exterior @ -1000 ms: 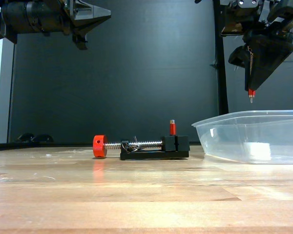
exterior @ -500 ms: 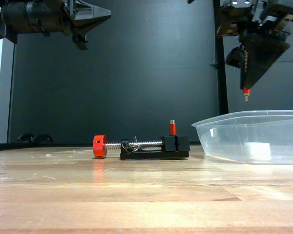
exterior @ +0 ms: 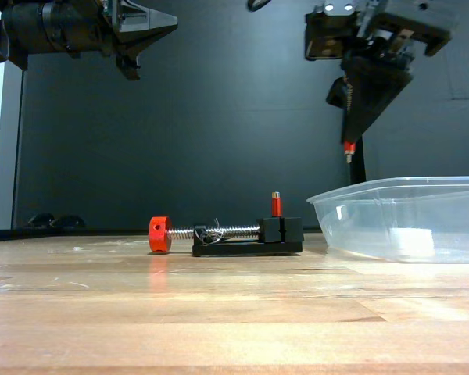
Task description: Pick the RCA connector and install on taskboard
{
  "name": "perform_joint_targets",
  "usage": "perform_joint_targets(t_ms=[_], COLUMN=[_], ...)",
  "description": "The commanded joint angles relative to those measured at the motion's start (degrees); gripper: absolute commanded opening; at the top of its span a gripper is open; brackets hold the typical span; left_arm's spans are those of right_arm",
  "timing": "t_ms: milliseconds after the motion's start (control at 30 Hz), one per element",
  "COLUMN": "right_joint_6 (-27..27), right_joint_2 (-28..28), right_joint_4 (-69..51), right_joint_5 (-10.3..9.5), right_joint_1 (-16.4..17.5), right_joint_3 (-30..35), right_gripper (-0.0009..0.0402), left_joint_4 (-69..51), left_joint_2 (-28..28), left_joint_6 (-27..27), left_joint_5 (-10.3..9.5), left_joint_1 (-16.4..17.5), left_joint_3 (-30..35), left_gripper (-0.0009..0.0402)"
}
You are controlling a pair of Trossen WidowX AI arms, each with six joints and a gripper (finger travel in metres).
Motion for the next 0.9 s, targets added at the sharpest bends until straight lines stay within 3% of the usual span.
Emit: perform_joint_targets(t_ms=[33,100,500,900], right_joint_6=[-0.72,-0.94,-2.23,-3.04], right_joint_2=[2.38,3.82,12.15,16.90], right_joint_4=[0.61,1.03,1.07,1.05], right_joint_5=[-0.72,-1.42,-0.96,-1.44], right_joint_1=[-0.33,-0.50,-1.60,-2.45], right_joint_3=[2.14,3.39,11.43,15.32], right_gripper=[0.0002,0.0002,0.0002,0.0002], left_joint_4=[0.02,0.02,0.02,0.02], left_joint_2=[0.00,0.00,0.00,0.00], left_joint_6=[0.02,0.02,0.02,0.02], left_joint_5=[0.00,0.00,0.00,0.00], left_joint_1=[0.00,0.00,0.00,0.02], left_joint_3=[0.02,0.02,0.02,0.02], left_gripper=[0.0000,0.0000,0.0000,0.0000])
